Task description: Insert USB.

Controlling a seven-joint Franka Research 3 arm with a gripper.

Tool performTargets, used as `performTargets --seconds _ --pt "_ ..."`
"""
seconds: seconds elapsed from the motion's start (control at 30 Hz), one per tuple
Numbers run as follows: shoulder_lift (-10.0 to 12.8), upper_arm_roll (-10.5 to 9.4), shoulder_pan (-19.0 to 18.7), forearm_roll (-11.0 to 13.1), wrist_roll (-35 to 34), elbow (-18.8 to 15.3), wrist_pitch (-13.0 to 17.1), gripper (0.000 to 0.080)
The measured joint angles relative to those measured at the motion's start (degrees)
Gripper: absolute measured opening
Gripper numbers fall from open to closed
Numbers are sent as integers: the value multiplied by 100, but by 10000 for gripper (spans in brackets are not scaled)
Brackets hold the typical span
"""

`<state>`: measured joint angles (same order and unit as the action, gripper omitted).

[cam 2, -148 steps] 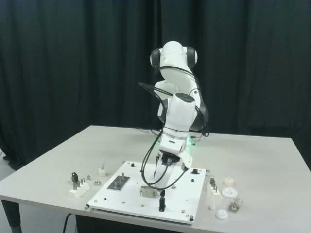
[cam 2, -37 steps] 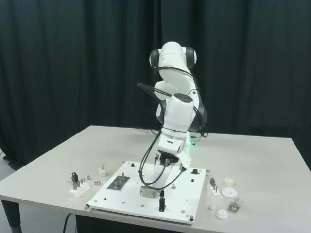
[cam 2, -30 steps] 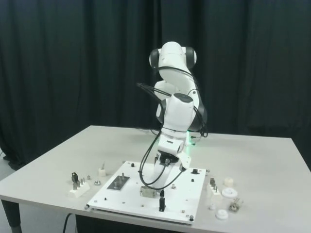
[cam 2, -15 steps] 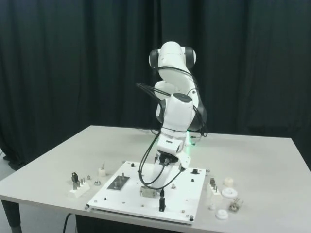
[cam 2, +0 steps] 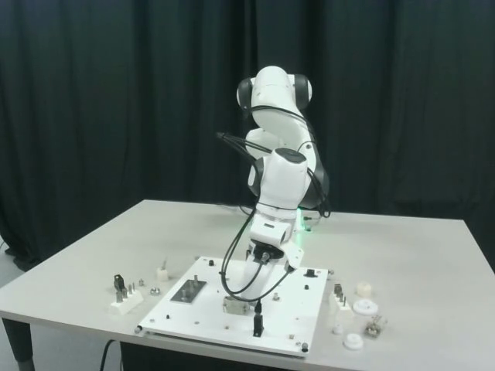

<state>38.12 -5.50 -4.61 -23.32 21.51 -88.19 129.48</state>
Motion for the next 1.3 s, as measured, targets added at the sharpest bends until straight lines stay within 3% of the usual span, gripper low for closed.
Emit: performTargets --seconds 1.3 --pt "-1 -11 27 0 -86 -11 39 70"
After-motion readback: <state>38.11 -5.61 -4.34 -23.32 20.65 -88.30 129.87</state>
